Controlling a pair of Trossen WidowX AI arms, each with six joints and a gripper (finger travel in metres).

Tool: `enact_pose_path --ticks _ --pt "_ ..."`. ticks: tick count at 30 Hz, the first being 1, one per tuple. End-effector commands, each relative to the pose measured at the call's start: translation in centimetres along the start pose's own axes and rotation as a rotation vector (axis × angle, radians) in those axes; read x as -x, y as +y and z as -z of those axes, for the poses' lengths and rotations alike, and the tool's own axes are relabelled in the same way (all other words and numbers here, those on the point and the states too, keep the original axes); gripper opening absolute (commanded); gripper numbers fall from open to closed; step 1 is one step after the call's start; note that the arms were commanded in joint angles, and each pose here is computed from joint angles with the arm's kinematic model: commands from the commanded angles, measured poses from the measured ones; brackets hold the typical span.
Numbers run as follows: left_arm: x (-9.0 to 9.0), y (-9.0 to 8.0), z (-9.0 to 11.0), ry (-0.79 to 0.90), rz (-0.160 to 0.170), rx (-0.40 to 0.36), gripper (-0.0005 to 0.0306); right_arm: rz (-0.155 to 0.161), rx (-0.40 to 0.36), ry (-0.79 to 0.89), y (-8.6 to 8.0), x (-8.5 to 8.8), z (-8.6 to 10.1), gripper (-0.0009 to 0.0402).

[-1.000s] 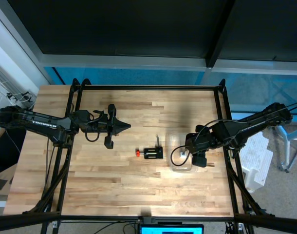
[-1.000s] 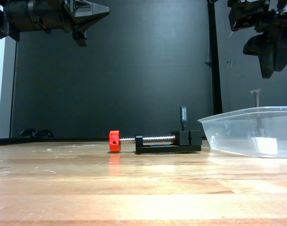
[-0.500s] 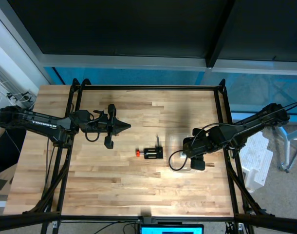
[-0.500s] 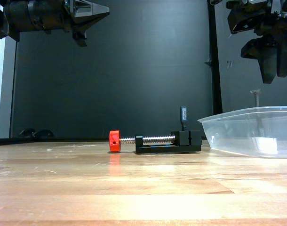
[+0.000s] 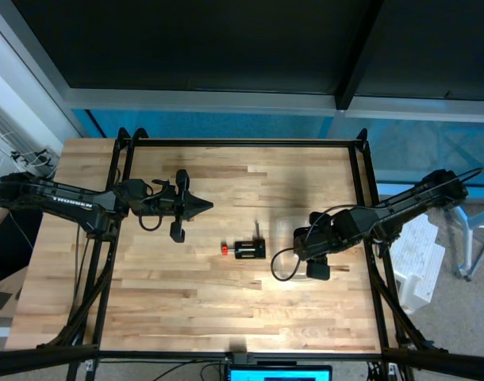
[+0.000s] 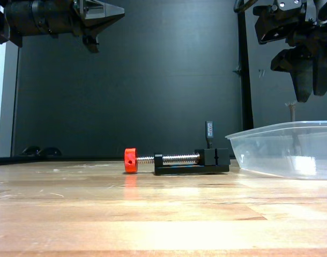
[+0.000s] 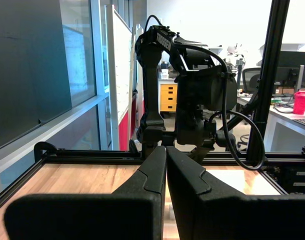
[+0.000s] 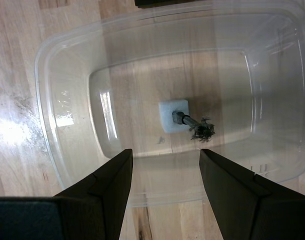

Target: Pick the usb-c connector and install on the hub

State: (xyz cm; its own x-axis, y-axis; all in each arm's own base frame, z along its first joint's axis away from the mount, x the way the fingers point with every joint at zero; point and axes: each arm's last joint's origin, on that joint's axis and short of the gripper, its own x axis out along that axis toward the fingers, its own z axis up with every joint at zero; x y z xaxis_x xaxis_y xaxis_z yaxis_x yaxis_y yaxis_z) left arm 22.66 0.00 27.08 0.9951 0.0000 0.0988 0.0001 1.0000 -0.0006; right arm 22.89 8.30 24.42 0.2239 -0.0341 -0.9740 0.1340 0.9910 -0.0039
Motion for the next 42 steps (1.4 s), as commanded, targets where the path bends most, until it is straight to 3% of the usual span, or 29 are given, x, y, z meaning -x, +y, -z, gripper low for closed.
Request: enact_pose_path --ticks 1,21,42 --pt "0.0 0.0 0.0 0.0 0.0 0.0 0.0 0.002 0.002 0.004 0.1 -0.2 -0.1 0.0185" --pt "0.0 0.0 0.0 0.0 0.0 0.0 0.0 0.016 0.008 0.031 0.7 -1.9 -0.8 0.0185" --pt "0.0 0.0 0.0 0.0 0.0 0.0 0.0 0.01 0.01 0.032 1.1 -2.8 -0.6 0.0185"
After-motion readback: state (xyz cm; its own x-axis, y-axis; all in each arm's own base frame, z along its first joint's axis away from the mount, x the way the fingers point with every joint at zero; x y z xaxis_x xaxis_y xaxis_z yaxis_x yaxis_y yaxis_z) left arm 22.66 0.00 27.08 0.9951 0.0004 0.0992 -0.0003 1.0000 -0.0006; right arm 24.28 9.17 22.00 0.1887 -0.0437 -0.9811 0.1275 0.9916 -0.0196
